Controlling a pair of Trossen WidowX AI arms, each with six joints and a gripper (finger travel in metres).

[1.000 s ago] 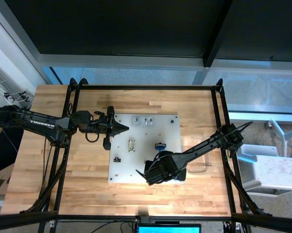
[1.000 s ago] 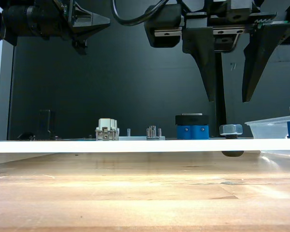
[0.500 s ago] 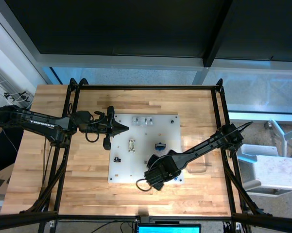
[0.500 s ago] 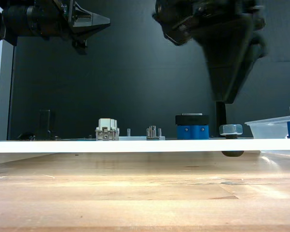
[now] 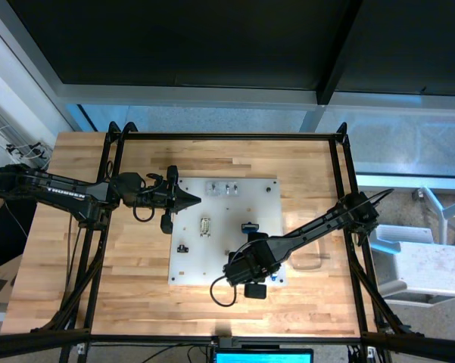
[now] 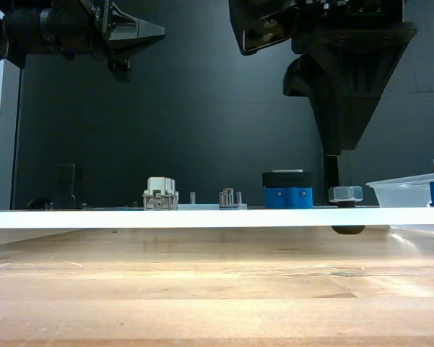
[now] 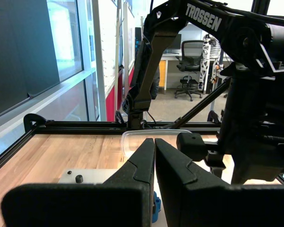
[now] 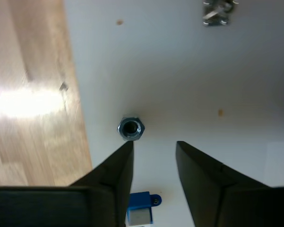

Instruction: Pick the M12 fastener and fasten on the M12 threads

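Two-arm bench, one instant. The right gripper [image 5: 243, 273] hangs over the near right part of the white board [image 5: 194, 262], pointing straight down, its arm reaching in from the table's right edge. In the right wrist view its two fingers stand a little apart, released, with bare board between them and nothing grasped. The M12 nut [image 8: 131, 128], a small silver hexagon with a dark bore, lies flat on the board close to its edge with the wooden table [image 8: 33, 71], just beyond the tip of one finger [image 8: 118, 165] and outside the gap. In the low view the same nut [image 6: 345, 194] sits right down at board level, below and slightly right of the gripper's tip [image 6: 333, 147] and well clear of it. No ribs of the M12 threads show beneath it, and whether it is on its stud cannot be told; in the high view the arm covers it. A blue block with a black cap [image 6: 287, 189] stands just left of the nut, and a clear container [image 6: 408, 191] to its right. The left gripper [image 5: 193, 200] is held high at the board's far left corner, pointing right, its fingers pressed together and empty in the left wrist view.
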